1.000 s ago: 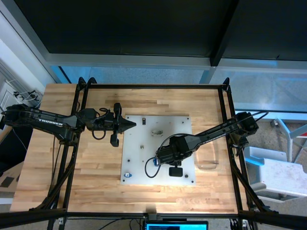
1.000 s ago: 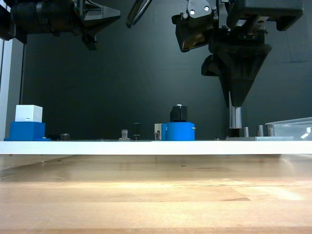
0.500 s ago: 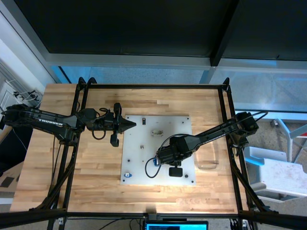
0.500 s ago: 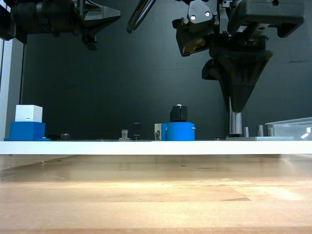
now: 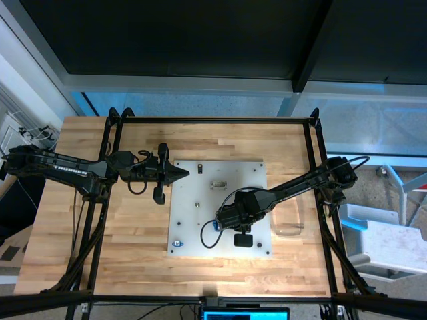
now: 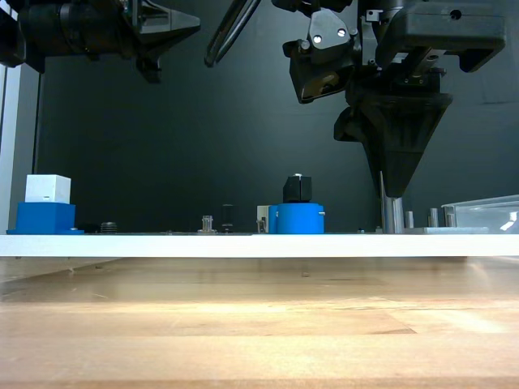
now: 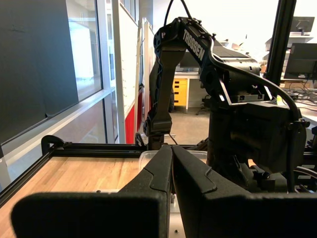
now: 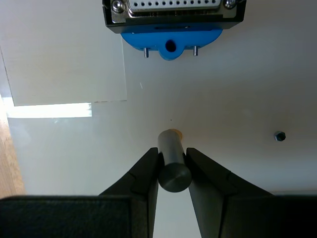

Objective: Pick the 16mm cylinder and place it in the taskboard

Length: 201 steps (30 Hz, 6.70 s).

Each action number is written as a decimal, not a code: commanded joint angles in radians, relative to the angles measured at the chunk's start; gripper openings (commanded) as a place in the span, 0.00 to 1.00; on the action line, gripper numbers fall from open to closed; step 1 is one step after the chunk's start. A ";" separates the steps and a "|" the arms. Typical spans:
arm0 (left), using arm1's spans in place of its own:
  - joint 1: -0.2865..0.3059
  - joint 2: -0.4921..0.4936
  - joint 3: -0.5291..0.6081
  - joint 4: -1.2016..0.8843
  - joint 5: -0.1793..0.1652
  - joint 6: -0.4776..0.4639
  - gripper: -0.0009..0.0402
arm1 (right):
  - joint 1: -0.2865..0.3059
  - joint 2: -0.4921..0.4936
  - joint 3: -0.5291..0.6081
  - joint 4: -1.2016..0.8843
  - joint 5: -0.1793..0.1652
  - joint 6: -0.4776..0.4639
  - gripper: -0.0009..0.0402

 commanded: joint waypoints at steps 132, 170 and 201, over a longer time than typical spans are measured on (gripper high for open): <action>0.000 0.002 0.000 0.000 0.000 0.000 0.02 | 0.002 0.003 -0.058 0.070 0.026 -0.010 0.32; 0.000 0.002 0.000 0.000 0.000 0.000 0.02 | 0.002 -0.178 -0.058 -0.007 0.027 -0.010 0.48; 0.000 0.002 0.000 0.000 0.000 0.000 0.02 | 0.002 -0.178 -0.058 -0.011 0.027 -0.011 0.48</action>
